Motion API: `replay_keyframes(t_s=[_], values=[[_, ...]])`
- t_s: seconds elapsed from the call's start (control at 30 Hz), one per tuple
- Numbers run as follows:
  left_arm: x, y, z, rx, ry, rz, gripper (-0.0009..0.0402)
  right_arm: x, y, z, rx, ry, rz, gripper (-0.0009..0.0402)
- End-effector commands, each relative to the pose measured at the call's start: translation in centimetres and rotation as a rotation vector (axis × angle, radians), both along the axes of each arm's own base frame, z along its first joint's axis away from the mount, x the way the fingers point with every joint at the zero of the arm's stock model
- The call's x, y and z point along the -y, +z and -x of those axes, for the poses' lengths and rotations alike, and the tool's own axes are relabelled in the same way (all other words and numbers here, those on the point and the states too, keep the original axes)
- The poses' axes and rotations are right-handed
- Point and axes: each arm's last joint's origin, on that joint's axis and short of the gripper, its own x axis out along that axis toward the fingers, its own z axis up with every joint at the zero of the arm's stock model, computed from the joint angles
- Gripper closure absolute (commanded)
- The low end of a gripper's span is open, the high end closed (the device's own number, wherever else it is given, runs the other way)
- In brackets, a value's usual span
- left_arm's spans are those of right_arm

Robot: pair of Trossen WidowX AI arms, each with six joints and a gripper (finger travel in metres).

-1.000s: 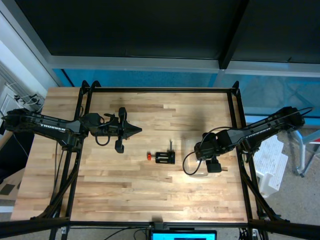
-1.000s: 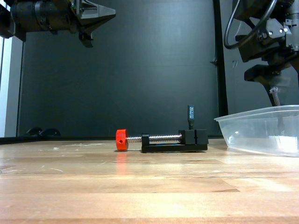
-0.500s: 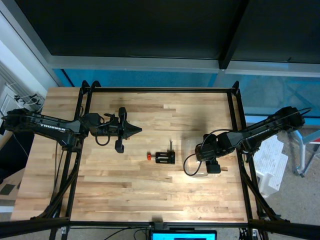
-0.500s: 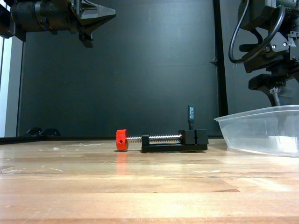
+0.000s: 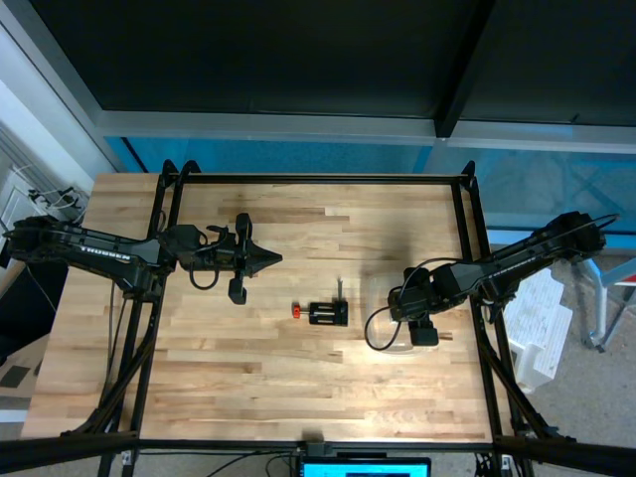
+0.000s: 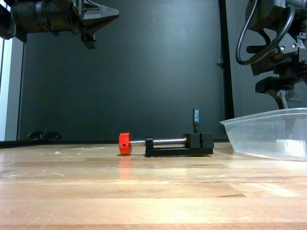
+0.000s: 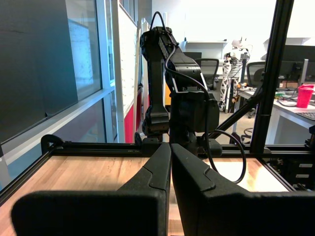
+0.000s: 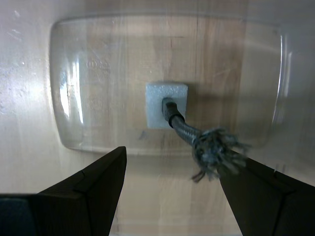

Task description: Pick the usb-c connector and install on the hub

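Clear plastic tray point(image 6: 259, 134) at the right edge of the low view, on the wooden table point(image 5: 248, 378), with a small pale foam square point(image 8: 166, 101) on its floor. Stuck into that square, the usb-c connector point(image 8: 170, 108): dark plug end down in the foam, long axis standing up out of the tray with a slight lean. Braided grey tail point(image 8: 187, 130) rising from the plug toward the right wrist camera and ending in a frayed tuft. Same braided grey tail visible in the low view as a short stub just under the right gripper point(image 6: 280, 88). Right gripper right of centre in the high view, directly over the tray, pointing down, jaws wide apart to either side of the tuft. Tuft near one finger, contact impossible to tell. Well left of the tray, near the middle of the high view, the hub point(image 5: 328, 313): black block flat on the table, long axis running left to right across the frame. Red knob point(image 6: 124, 143) at its left end on a threaded screw, thin stem point(image 6: 195, 117) standing upright from its right part. Left gripper point(image 5: 270, 259) high at the upper left of the low view and left of centre in the high view. Pointing level toward the right, well apart from hub and tray, jaws pressed together.
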Motion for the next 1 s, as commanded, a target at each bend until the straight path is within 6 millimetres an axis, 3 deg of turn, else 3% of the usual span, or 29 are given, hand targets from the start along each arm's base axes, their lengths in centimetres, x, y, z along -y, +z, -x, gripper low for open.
replay_keyframes(t_s=[0.03, 1.0], values=[[-0.01, 0.00, 0.00, 0.000, 0.000, 0.000, 0.0393, -0.03, -0.15, -0.04, -0.006, 0.000, 0.002, 0.0142], [0.00, 0.00, 0.00, 0.000, 0.000, 0.000, 0.0393, -0.26, -0.48, -0.92, 0.063, -0.106, -0.013, 0.0142]])
